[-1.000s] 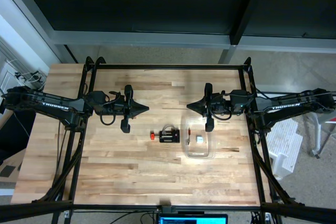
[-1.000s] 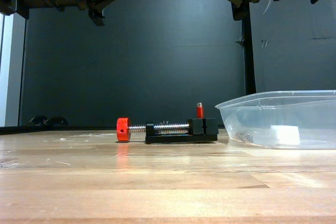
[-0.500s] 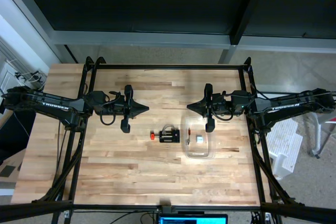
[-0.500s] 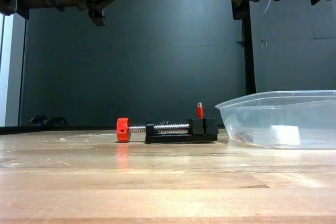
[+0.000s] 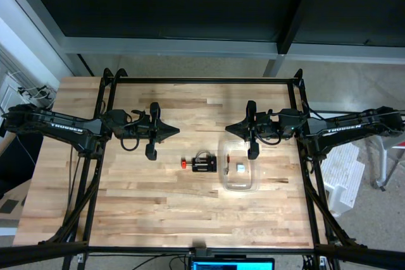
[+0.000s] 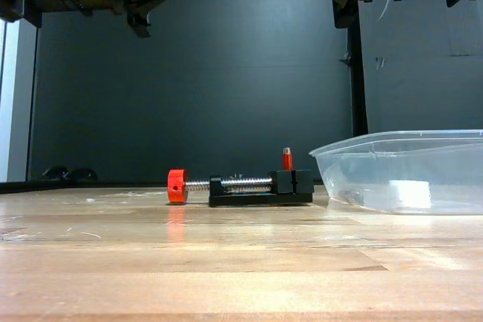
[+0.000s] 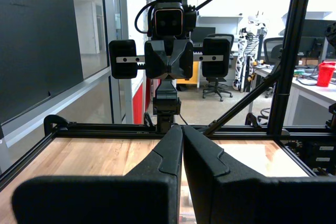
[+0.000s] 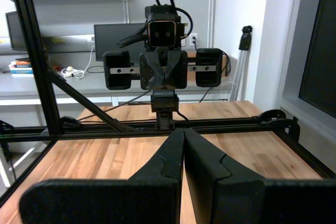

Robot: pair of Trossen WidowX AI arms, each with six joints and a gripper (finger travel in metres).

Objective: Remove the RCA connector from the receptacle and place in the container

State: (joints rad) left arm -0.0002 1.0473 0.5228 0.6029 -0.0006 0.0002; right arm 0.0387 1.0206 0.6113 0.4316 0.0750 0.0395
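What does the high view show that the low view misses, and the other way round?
Only high: the RCA connector lying inside the container. Only low: a small red post upright on the receptacle. Both: receptacle, container, and the shut left gripper and right gripper, facing each other above the table.

Right gripper fingers together, left gripper likely closed

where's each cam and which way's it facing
High: above near edge, looking down; left gripper, right gripper hover over the table.
Low: tabletop level, facing receptacle and container; both grippers overhead.
Left wrist: along shut left gripper toward right arm.
Right wrist: along shut right gripper toward left arm.
High and low share receptacle, container.
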